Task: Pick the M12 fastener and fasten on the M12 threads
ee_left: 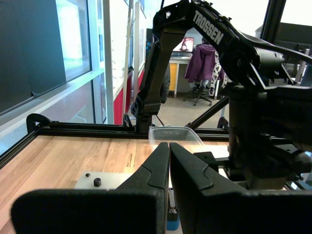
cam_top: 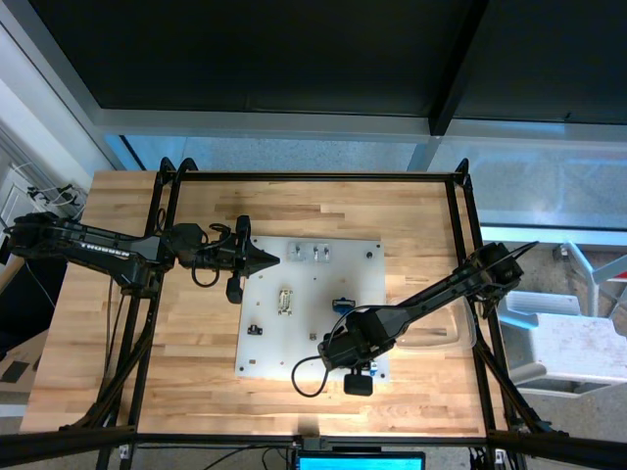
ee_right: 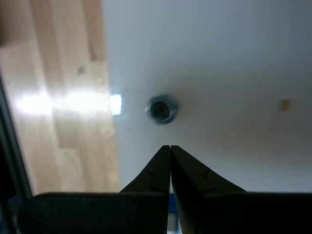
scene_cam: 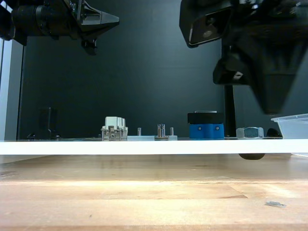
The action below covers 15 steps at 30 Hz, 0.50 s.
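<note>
The low view gives me the M12 nut, a silver hexagon sitting low on the right part of the white board, in front of the clear tray; in the high view the right arm covers this spot. The right wrist view looks down on the nut, which has a dark centre and lies on the board near its edge. Whether it is on its stud I cannot tell. The right gripper hangs above the nut, apart from it, its two fingers pressed together and holding no part. The left gripper is high over the board's far left part. Its own wrist view shows its fingers also pressed together and holding no part. A blue block stands left of the nut. The board lies on a light wooden table inside a black frame. Behind is a dark wall, and the left wrist view shows large windows and a person in purple sitting far away.
</note>
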Each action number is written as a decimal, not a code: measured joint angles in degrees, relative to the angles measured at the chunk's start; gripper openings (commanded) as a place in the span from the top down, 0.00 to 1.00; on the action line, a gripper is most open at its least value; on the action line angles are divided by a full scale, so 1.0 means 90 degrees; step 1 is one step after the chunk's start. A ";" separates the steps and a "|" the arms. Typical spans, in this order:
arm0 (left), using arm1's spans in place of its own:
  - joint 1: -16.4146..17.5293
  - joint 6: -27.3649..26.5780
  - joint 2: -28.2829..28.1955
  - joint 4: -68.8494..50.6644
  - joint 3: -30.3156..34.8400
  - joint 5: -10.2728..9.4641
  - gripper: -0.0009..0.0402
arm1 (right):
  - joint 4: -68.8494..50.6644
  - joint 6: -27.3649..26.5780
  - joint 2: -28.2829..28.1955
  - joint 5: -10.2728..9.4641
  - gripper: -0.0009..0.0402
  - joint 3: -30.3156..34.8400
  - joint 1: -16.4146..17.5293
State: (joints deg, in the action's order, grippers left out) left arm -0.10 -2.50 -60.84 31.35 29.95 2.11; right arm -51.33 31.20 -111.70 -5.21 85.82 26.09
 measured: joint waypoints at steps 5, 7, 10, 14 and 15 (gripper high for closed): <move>0.0000 0.0000 0.0000 -0.0002 0.0000 0.0000 0.98 | -0.0068 0.0005 0.0185 0.0294 0.98 0.0000 0.0012; 0.0000 0.0002 0.0000 -0.0002 0.0000 0.0002 0.98 | -0.0102 0.0012 0.0253 0.0452 0.98 0.0000 0.0012; 0.0000 0.0002 0.0000 -0.0002 0.0000 0.0000 0.98 | -0.0112 0.0012 0.0350 0.0491 0.98 0.0000 0.0012; 0.0000 0.0000 0.0000 -0.0002 0.0000 0.0000 0.98 | -0.0134 0.0012 0.0386 0.0544 0.98 0.0000 0.0019; 0.0000 0.0000 0.0000 -0.0002 0.0000 0.0002 0.98 | -0.0131 0.0012 0.0391 0.0563 0.98 0.0000 0.0022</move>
State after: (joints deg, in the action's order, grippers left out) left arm -0.10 -2.50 -60.84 31.33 29.95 2.13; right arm -52.51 31.31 -108.18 -0.14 85.82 26.28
